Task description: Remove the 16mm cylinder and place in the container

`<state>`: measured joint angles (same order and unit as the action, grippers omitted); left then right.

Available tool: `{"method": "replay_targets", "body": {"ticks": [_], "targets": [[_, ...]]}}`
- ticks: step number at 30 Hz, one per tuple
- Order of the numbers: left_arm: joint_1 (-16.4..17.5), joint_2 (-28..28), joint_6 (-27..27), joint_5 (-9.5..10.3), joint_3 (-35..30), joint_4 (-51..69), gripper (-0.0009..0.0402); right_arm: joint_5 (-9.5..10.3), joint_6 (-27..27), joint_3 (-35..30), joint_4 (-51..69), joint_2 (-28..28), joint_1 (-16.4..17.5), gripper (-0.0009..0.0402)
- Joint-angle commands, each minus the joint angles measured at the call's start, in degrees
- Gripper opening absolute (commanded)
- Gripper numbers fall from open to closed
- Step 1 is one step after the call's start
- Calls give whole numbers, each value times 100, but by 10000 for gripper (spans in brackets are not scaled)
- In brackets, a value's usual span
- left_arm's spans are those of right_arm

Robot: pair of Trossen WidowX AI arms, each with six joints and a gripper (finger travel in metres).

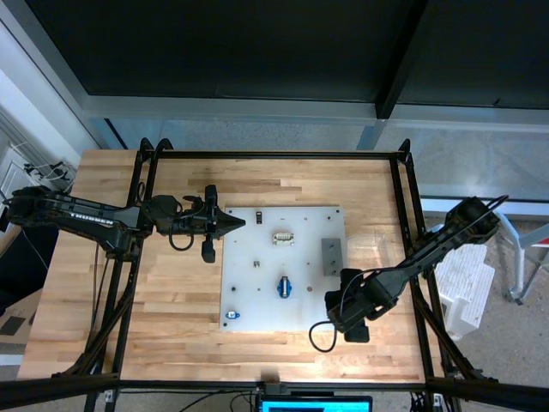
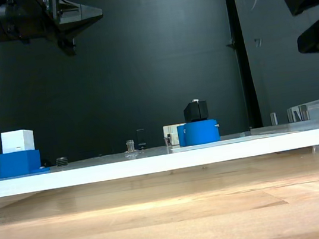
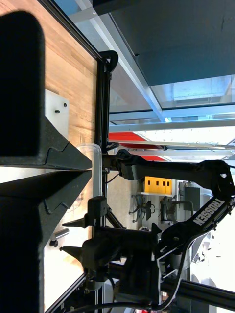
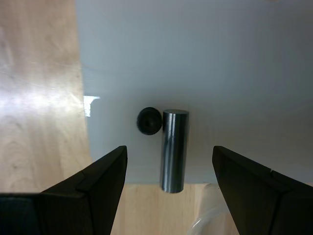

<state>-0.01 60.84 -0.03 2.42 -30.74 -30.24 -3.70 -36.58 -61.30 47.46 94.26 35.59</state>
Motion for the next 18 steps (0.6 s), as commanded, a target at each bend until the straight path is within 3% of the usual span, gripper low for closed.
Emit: {"method": "replay_targets", "body": {"ticks": [1, 8, 18], "targets": [[2, 2, -2, 0, -2, -2, 0, 0, 4, 72, -24, 98, 39, 243], [2, 2, -2, 0, -2, -2, 0, -35, 103, 210, -149, 142, 57, 228], [2, 2, -2, 0, -2, -2, 0, -28, 264, 234, -221, 138, 57, 138]]}}
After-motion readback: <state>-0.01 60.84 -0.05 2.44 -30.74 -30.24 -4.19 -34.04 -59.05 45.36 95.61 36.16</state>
